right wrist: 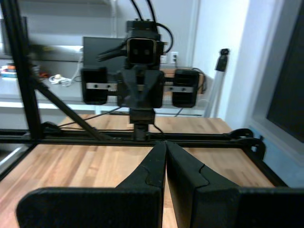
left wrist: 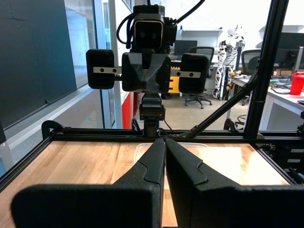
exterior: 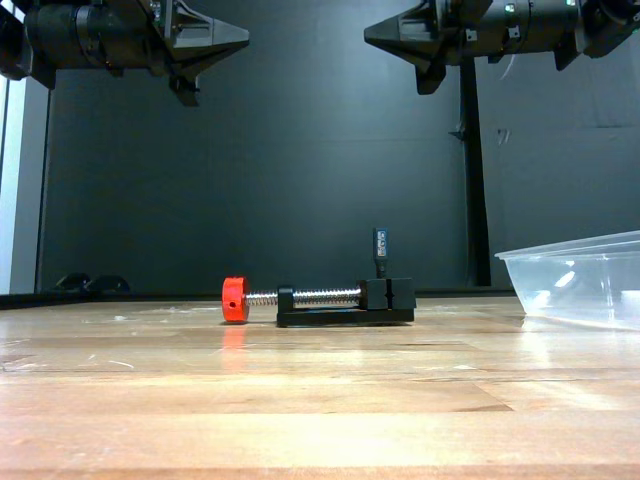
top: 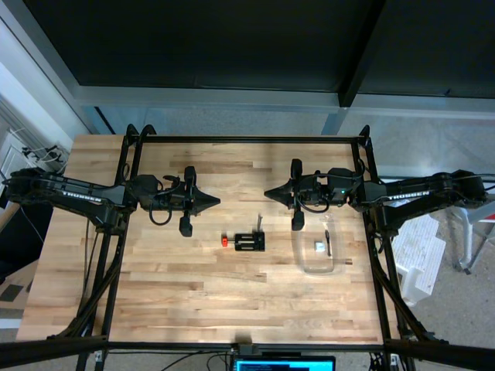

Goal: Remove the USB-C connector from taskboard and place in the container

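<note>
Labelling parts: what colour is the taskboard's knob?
Red-orange knob, clearest in low view. Left gripper and right gripper hover shut overhead.

Low view crops left gripper (exterior: 243, 38), right gripper (exterior: 369, 36) at top, container (exterior: 575, 282) at right

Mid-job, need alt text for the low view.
The taskboard lies on the table with a thin dark piece upright on it, the clear container apart at its right. Left hand and right hand hang high above, both shut.

The taskboard (top: 246, 241) is sitting mid-tabletop (top: 193, 301), and the container (top: 303, 261) to its right is holding the USB-C connector (top: 328, 243) beside a small cube (top: 318, 247). The left end effector (top: 218, 202) and right end effector (top: 266, 192) are hanging above, behind the taskboard, facing each other.
</note>
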Controlling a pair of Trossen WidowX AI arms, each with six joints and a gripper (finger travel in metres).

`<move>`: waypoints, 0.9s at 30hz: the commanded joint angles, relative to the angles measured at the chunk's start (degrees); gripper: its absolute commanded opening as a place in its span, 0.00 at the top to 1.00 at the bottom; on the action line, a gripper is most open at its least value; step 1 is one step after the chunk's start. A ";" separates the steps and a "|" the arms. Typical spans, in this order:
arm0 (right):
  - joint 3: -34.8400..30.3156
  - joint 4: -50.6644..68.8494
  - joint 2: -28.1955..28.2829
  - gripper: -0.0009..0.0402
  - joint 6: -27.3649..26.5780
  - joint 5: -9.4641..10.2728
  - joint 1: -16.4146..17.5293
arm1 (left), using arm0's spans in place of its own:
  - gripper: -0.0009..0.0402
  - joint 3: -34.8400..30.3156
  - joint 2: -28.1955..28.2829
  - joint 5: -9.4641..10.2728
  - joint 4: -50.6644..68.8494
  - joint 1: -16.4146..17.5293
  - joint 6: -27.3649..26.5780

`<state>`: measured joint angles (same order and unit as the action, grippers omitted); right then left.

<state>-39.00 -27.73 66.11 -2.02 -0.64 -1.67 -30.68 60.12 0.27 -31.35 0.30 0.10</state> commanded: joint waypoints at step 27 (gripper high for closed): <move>2.23 -2.54 0.00 0.98 3.13 1.73 0.04 | 0.98 -0.02 0.00 -0.02 0.00 0.00 0.02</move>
<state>-36.73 -30.33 66.11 1.02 1.17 -1.63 -30.68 60.12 0.27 -31.33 0.30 0.10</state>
